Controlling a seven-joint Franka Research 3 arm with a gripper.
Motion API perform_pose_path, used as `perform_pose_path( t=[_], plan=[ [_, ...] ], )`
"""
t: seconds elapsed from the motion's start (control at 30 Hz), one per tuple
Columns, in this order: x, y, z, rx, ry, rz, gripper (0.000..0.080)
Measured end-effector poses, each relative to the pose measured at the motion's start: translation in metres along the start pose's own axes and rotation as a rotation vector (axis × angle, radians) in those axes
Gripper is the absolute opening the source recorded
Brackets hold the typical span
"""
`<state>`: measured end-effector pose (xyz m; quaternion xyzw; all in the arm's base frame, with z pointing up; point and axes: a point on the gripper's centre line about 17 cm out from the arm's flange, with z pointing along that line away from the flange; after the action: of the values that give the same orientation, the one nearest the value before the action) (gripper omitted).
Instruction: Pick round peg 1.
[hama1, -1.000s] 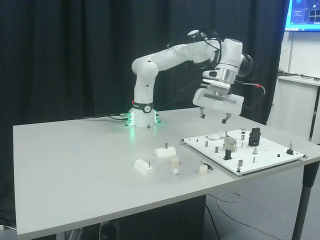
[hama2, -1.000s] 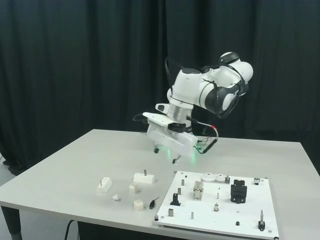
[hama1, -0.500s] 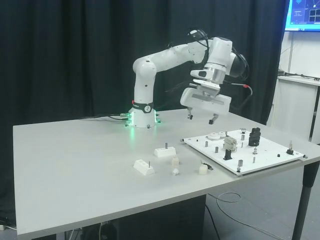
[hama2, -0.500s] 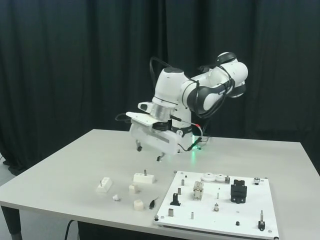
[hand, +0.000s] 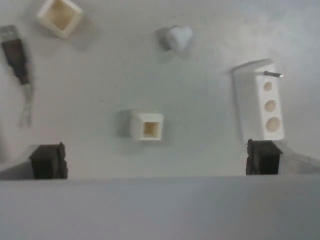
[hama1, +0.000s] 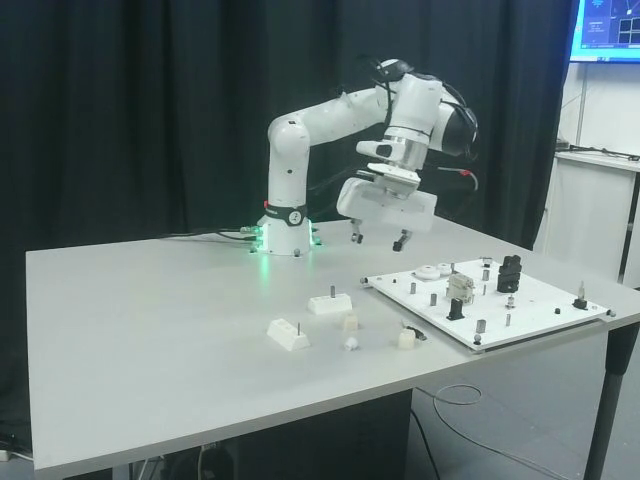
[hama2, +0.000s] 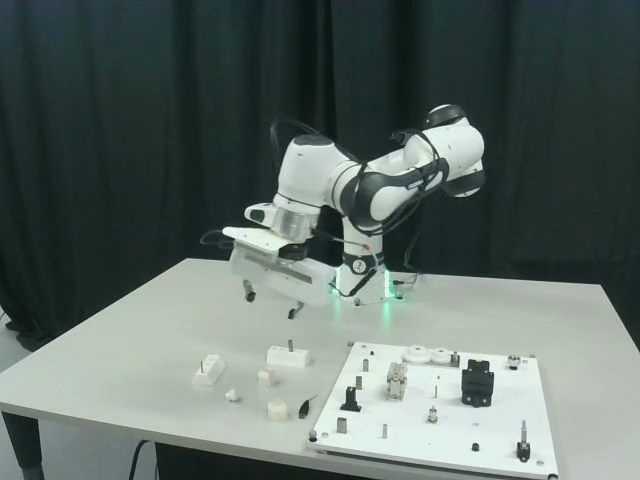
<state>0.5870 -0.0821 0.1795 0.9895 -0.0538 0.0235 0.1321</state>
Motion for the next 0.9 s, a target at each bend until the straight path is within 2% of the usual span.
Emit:
perform_pose_path(
  t=[0.3, 0.63, 0.77, 0.9],
  plan=[
    [-0.005, 0.033, 0.014, -0.015, -0.026, -0.067, 0.08],
    [-0.008, 0.055, 0.043, -0.022, -0.045, -0.062, 0.08],
    [-0.008, 0.062, 0.057, -0.011, -0.046, -0.062, 0.08],
    [-0.008, 0.069, 0.07, 0.014, -0.044, -0.074, 0.08]
  ],
)
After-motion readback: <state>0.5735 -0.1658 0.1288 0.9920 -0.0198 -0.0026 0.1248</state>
